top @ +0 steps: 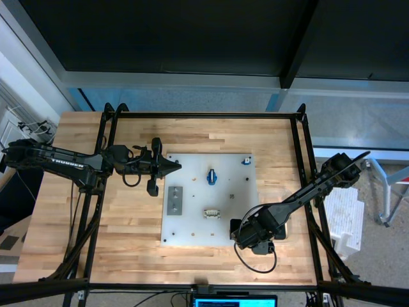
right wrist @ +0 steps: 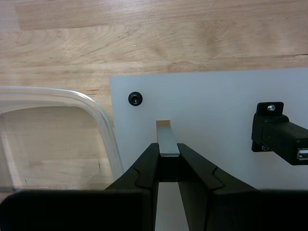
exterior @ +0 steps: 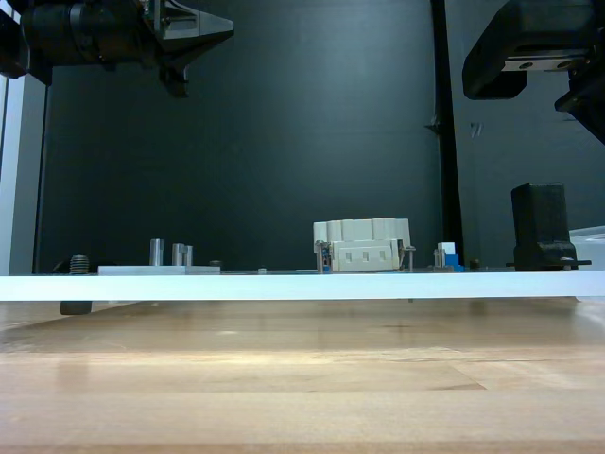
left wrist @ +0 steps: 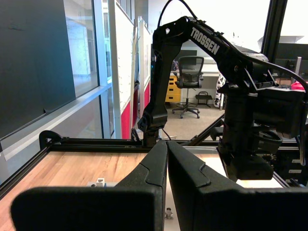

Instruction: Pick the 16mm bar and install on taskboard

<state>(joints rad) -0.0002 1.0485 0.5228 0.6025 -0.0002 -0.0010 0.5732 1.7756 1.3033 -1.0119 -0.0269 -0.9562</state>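
The 16mm bar [right wrist: 168, 139], a short grey metal rod, is clamped by one end in the right end effector [right wrist: 168, 149] in the right wrist view, over the large white square taskboard [right wrist: 216, 106]. It looks stiff, light and probably slick, so it wants a firm, square pinch. In the left wrist view, the left end effector [left wrist: 167, 154] is closed on nothing. In the high view, the right one hangs over the board's near right corner and the left one by its far left corner.
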